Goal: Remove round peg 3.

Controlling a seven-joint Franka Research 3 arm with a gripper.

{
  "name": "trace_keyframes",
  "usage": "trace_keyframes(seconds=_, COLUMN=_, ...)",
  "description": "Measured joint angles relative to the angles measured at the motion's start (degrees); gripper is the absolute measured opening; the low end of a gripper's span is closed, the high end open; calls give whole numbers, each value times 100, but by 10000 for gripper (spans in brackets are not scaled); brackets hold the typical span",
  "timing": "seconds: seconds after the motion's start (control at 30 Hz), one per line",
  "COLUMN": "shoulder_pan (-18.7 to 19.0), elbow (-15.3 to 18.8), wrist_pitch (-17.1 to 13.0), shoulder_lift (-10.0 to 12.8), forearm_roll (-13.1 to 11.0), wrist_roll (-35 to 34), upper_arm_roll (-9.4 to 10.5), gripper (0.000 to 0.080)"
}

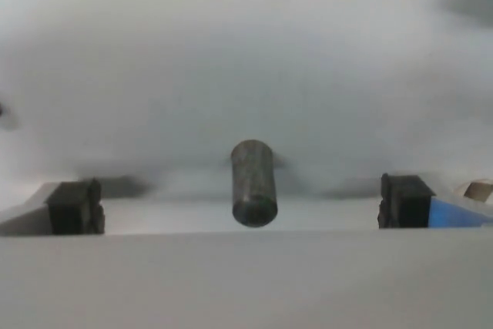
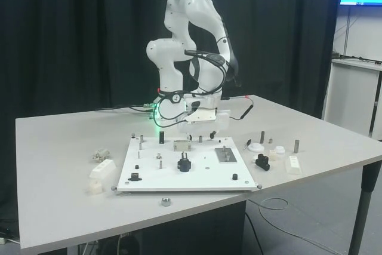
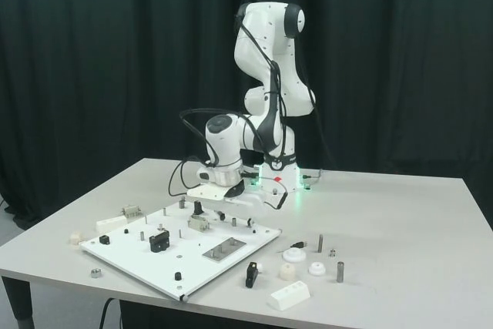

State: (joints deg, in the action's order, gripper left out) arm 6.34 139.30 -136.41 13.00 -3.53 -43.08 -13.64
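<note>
Round peg 3 (image 1: pixel 253 183) stands upright between our gripper's (image 1: pixel 240 204) spread fingers (image 1: pixel 75 207), untouched, at six o'clock.

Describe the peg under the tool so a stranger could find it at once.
Start at the white board on the grey table. Go to its far edge, where the tool hangs. The dark round peg stands upright between the fingertips, untouched by either.
</note>
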Motion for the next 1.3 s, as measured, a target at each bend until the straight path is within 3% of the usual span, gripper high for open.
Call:
trace_keyframes(seconds=0.37, shoulder_pan=0, elbow=1, wrist_pitch=-65, shoulder_lift=32, forearm_roll=-57, wrist_roll=0, upper_arm_roll=-22, gripper=798)
trace_keyframes(seconds=0.4, shoulder_pan=0, elbow=1, wrist_pitch=-70, shoulder_lift=32, forearm_roll=-59, wrist_roll=0, upper_arm_roll=-23, gripper=470)
trace_keyframes(seconds=0.53, shoulder_pan=0, elbow=2, wrist_pitch=-90, shoulder_lift=34, forearm_roll=-64, wrist_roll=0, upper_arm_roll=-28, gripper=470)
trace_keyframes(seconds=0.57, shoulder_pan=0, elbow=2, wrist_pitch=-93, shoulder_lift=35, forearm_roll=-66, wrist_roll=0, upper_arm_roll=-29, gripper=306)
trace_keyframes(seconds=0.8, shoulder_pan=0, elbow=4, wrist_pitch=-111, shoulder_lift=40, forearm_roll=-74, wrist_roll=0, upper_arm_roll=-52, gripper=306)
trace_keyframes(seconds=0.83, shoulder_pan=0, elbow=4, wrist_pitch=-111, shoulder_lift=40, forearm_roll=-77, wrist_roll=0, upper_arm_roll=-52, gripper=144)
trace_keyframes(seconds=0.9, shoulder_pan=3, elbow=4, wrist_pitch=-112, shoulder_lift=40, forearm_roll=-77, wrist_roll=0, upper_arm_roll=-53, gripper=111)
trace_keyframes(seconds=1.3, shoulder_pan=5, elbow=4, wrist_pitch=-111, shoulder_lift=39, forearm_roll=-77, wrist_roll=0, upper_arm_roll=-57, gripper=112)
